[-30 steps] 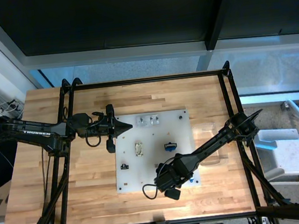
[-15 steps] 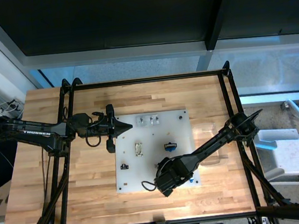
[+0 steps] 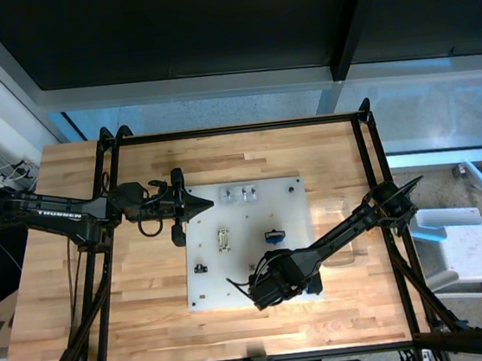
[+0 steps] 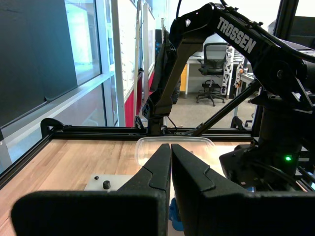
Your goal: Pick the M12 fastener and fasten on the M12 threads
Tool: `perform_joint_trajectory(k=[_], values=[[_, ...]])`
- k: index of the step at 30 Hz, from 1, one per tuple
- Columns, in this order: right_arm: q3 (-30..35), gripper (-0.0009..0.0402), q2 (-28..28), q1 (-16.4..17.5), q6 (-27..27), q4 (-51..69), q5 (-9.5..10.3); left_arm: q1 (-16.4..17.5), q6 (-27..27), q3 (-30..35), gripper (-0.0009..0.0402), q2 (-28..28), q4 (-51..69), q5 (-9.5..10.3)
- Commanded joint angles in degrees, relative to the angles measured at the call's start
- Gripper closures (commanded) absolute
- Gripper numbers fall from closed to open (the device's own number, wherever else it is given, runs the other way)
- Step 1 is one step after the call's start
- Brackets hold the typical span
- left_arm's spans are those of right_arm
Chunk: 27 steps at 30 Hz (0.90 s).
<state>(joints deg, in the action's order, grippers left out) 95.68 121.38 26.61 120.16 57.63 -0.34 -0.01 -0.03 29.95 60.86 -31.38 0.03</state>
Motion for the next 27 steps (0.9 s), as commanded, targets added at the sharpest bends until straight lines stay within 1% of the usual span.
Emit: perform_joint_trajectory(k=[1,7,16,19,21,27], values=[[0.0,0.0381,0.0,0.0,7.0,0.1,-0.11,0.0,0.0,0.0,0.0393,0.0,0.0,0.00],[0.0,0.0381,0.0,0.0,19.2,0.1,-0.11,0.0,0.0,0.0,0.0393,0.0,0.0,0.00],[0.0,0.0381,0.0,0.0,42.1,0.1,-0.11,0.0,0.0,0.0,0.0393,0.0,0.0,0.00],[0.0,0.0381,0.0,0.0,48.6,0.1,-0.11,0.0,0.0,0.0,0.0393,0.0,0.0,-0.02],[0.0,0.0381,0.0,0.0,51.5,0.1,-0.11,0.0,0.0,0.0,0.0393,0.0,0.0,-0.02],[0.0,0.0381,0.0,0.0,57.2,0.1,-0.11,0.0,0.0,0.0,0.0393,0.0,0.0,0.00]])
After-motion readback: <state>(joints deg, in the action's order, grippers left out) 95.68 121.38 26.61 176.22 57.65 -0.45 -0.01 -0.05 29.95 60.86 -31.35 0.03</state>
